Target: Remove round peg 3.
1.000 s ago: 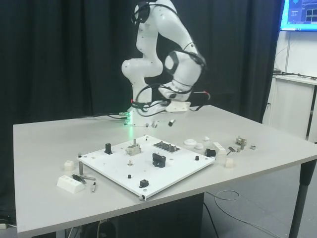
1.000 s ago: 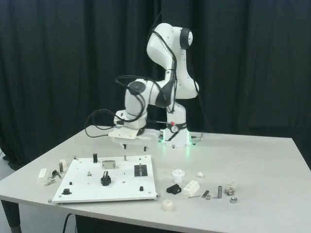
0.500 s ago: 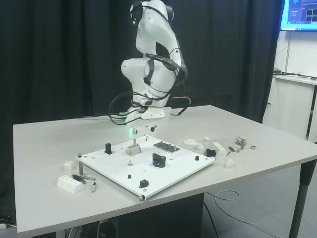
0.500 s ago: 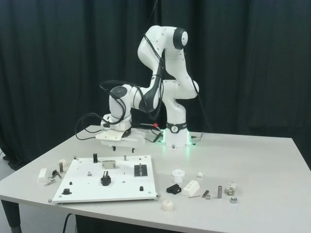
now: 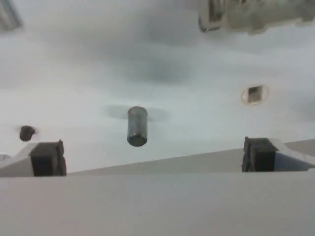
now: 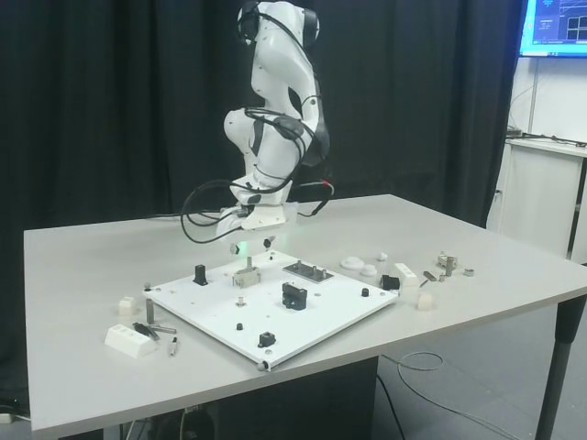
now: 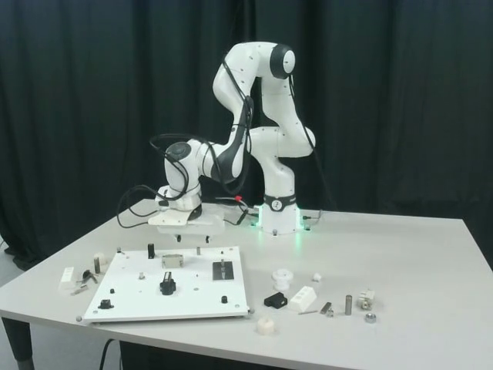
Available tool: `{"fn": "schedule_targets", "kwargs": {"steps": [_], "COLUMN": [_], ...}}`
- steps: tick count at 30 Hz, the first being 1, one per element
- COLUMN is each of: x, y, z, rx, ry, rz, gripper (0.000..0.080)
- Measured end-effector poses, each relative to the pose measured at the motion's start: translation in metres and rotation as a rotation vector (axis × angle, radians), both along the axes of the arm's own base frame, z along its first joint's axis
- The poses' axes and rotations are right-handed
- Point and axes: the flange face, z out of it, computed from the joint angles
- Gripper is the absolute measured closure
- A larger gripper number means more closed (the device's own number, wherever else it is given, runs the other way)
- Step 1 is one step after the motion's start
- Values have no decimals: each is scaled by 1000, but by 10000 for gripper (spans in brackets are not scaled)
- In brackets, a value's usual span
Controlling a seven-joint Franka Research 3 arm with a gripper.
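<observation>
The gripper [image 5: 152, 157], jaws wide and empty, hangs above the board [image 7: 192, 304] with the peg [image 5: 137, 126] upright below, nearer one finger [image 5: 47, 158], so an uncentred descent risks that finger striking or tilting the peg.

In your wrist view, the metal block [image 5: 256, 14] is cut off by the edge. In both room views, the small parts on the board [image 7: 192, 304] are too small to identify.
</observation>
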Motion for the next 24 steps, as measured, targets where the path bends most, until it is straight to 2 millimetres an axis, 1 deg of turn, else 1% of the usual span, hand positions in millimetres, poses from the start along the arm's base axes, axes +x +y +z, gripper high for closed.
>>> {"fn": "schedule_targets", "kwargs": {"steps": [13, 24], "x": [-27, -35], "y": [3, 6], "z": [-25, -35], "rx": [25, 26], "ry": [-4, -19], "rz": [-2, 3], "gripper": [3, 3]}}
